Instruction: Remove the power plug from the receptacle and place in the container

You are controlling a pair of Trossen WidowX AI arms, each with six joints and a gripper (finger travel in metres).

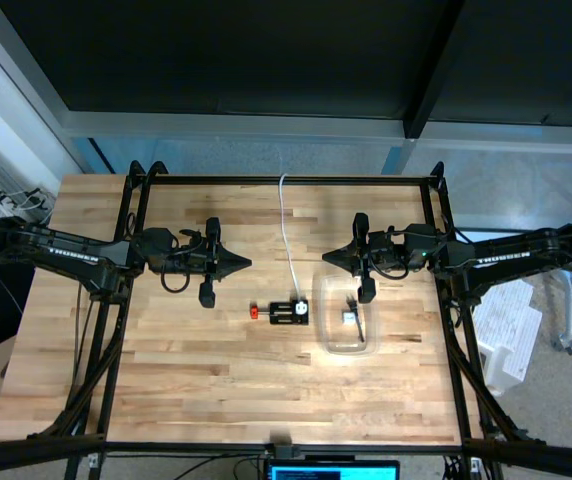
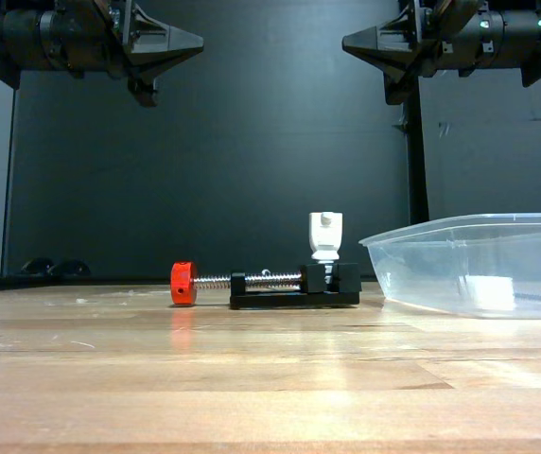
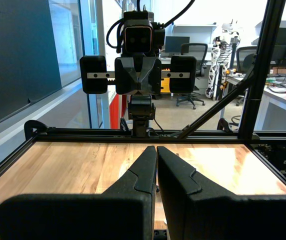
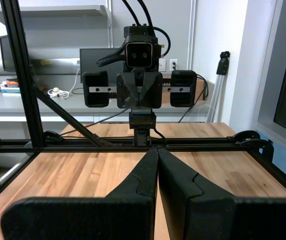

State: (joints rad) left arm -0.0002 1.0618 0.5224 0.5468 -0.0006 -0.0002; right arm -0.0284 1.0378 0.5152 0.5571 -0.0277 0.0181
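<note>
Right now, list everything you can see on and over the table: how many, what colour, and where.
table: one, light wood, under everything.
vise: one, black with a red knob, mid-table.
receptacle: one, white, upright in the vise.
cable: one, white, running from the receptacle toward the table's far edge.
container: one, clear, just right of the vise.
power plug: one, dark with a thin black cord, lying inside the container.
left gripper: one, black, shut, raised above the table left of the vise.
right gripper: one, black, shut, raised near the container's far end.
</note>
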